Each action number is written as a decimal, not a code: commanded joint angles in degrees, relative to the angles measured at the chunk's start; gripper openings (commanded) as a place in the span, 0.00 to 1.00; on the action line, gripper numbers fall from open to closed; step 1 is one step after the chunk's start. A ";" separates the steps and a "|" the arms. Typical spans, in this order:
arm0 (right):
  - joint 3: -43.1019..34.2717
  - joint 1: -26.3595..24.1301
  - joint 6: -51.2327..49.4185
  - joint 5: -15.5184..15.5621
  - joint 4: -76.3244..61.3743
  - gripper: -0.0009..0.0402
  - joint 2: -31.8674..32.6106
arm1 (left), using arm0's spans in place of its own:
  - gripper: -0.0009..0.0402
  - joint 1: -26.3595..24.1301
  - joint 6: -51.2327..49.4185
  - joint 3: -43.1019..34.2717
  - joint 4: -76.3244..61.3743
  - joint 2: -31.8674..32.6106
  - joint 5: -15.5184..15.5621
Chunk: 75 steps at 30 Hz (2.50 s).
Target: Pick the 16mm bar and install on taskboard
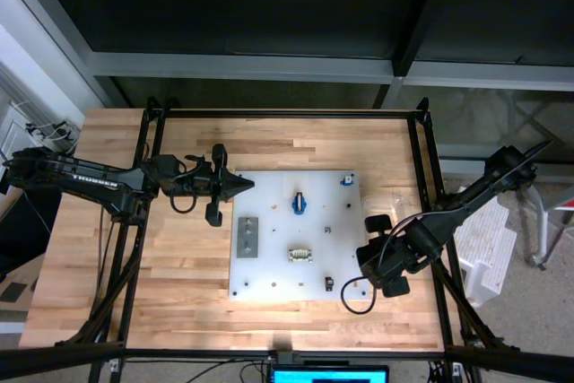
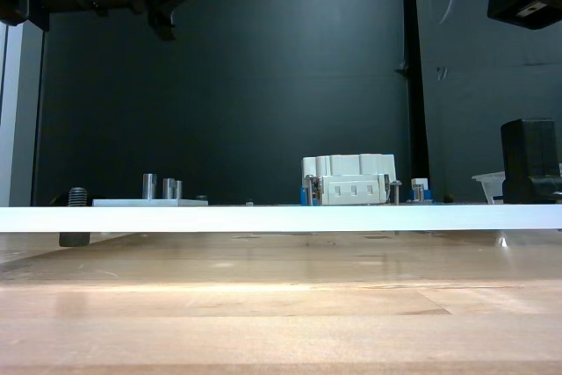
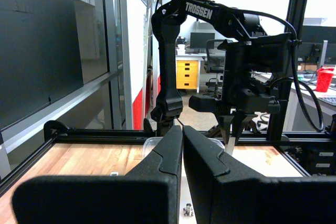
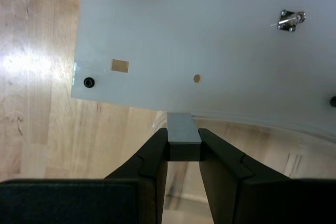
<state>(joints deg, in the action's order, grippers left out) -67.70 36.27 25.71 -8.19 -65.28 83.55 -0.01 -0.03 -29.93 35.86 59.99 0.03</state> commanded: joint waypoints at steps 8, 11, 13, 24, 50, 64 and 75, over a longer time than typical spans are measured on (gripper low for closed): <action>-0.83 0.72 6.71 0.72 2.01 0.02 3.87 | 0.02 0.00 0.02 -0.02 0.00 0.00 -0.02; -2.25 1.42 9.84 0.70 2.03 0.02 5.46 | 0.02 0.00 0.02 -0.02 0.00 0.00 -0.02; -3.26 1.84 11.26 0.37 2.08 0.02 6.64 | 0.02 0.00 0.02 -0.02 0.00 0.00 0.00; -7.15 3.28 19.39 0.24 2.10 0.02 11.52 | 0.02 0.02 0.02 -0.02 -0.02 0.00 0.00; -8.63 4.22 20.35 0.17 4.61 0.02 16.65 | 0.02 0.00 0.02 -0.02 0.00 0.00 0.00; -5.64 4.26 20.37 0.17 7.39 0.02 16.65 | 0.02 0.02 0.02 -0.02 0.00 0.00 -0.02; -5.07 4.24 20.35 0.00 8.02 0.02 16.65 | 0.02 0.00 0.02 -0.02 0.00 0.00 0.00</action>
<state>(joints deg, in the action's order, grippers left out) -72.88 40.51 46.00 -8.14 -57.49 100.22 -0.01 -0.01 -29.93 35.83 59.99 0.03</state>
